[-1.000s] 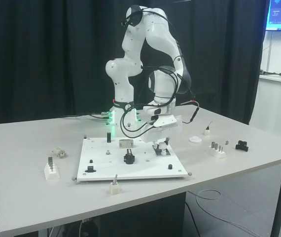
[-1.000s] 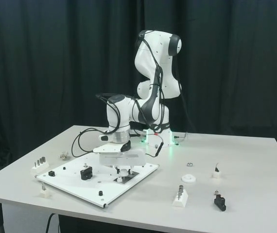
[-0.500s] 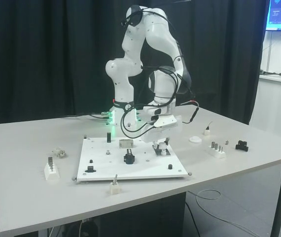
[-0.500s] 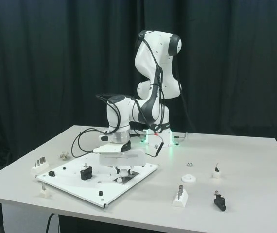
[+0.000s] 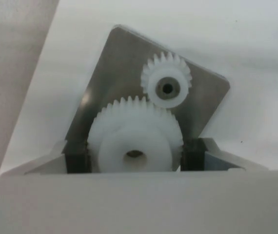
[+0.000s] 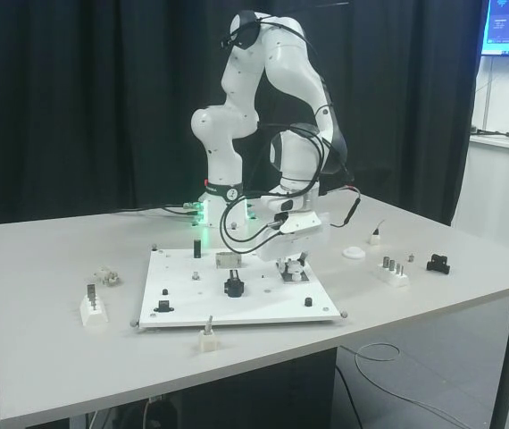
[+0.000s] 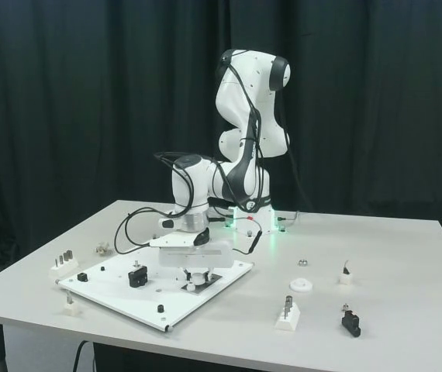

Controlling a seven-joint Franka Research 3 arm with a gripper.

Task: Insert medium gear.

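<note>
Wrist view puts the claw [image 5: 135, 158] astride the white toothed medium gear [image 5: 135, 139]; whether it clamps the gear or has let go I cannot tell. The gear's teeth meet a smaller white gear [image 5: 167, 80] on a grey metal plate [image 5: 114, 63]. Both room views show the hand slightly higher than a second ago, likely a retreat after seating. The plate lies toward 2 o'clock on the white board [image 6: 192, 304]. Any peg beneath the gear is hidden.

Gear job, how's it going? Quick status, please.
Gripper low over grey plate, fingers on either side of medium gear. Its teeth meet small gear. Whether fully seated: cannot tell. Nothing in the way.
</note>
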